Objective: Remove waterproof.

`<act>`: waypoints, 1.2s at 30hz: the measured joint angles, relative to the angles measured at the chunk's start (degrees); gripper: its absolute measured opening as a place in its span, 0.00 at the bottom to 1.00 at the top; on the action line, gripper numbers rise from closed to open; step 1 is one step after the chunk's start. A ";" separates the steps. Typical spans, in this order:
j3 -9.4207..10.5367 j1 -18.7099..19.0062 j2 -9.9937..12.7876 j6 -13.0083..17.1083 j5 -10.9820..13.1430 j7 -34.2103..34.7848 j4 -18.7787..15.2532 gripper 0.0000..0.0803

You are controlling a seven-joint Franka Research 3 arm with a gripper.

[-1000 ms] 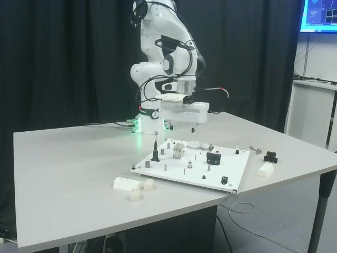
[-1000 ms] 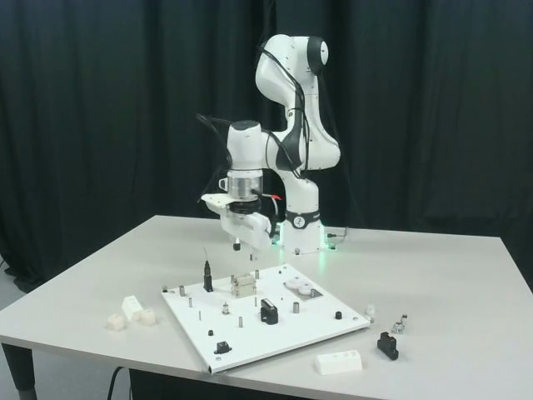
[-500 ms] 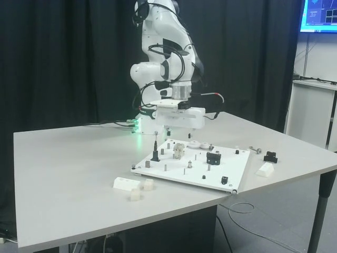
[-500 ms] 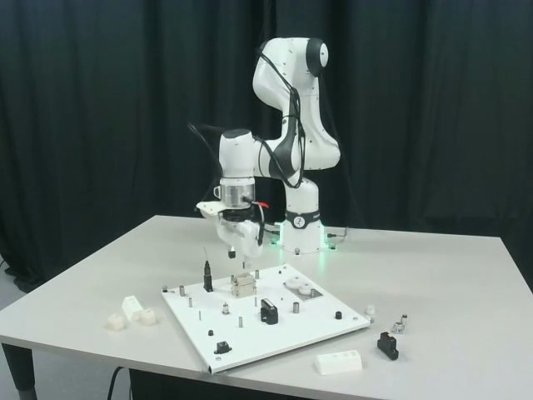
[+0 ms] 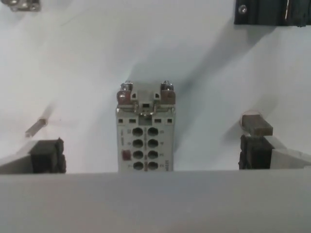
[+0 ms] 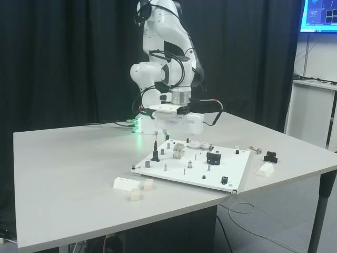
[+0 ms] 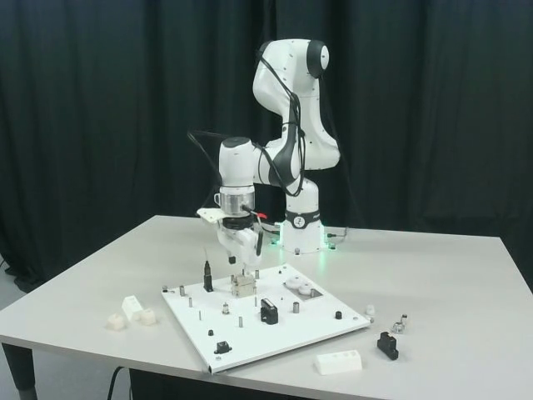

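Black curtain (image 7: pixel 100 108) | grey table (image 7: pixel 450 275) | white board (image 7: pixel 316 329) | hand (image 5: pixel 150 150) released over connector (image 5: pixel 145 128)

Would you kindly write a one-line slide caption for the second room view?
White Franka arm holds its gripper just above the waterproof connector on the white board, small parts scattered on the grey table.

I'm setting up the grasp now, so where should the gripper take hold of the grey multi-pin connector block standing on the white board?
Probably across the two long flat sides of the grey multi-pin connector block, from straight above. It stands upright on the white board, and the open gripper already straddles it.
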 joint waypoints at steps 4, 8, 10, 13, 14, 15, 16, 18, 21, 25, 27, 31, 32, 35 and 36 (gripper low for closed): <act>0.00 0.00 0.48 0.02 0.71 0.02 0.00 1.00; 0.00 0.00 0.99 0.20 1.05 0.02 0.00 1.00; 0.00 0.00 1.24 0.34 1.09 0.02 0.00 1.00; 0.00 0.00 1.65 0.62 1.29 0.02 0.00 1.00; 0.00 0.00 1.78 0.72 1.40 0.02 0.00 1.00; 0.00 0.00 1.91 0.83 1.51 0.02 0.00 1.00; 0.00 0.00 2.04 0.94 1.67 0.02 0.00 1.00; 0.00 0.00 2.33 1.22 1.98 0.02 0.00 1.00; 0.00 0.01 2.76 1.55 2.28 0.02 0.00 1.00; 0.06 0.09 3.30 1.93 2.99 0.02 0.00 1.00; 0.11 0.16 3.55 2.15 3.25 0.01 0.00 1.00; 0.27 0.37 4.15 2.63 3.45 0.01 0.00 1.00; 0.34 0.41 4.30 2.70 3.57 0.01 0.00 1.00; 0.64 0.49 4.74 2.97 3.97 0.01 0.00 1.00; 0.78 0.49 4.89 3.10 4.08 0.01 0.00 1.00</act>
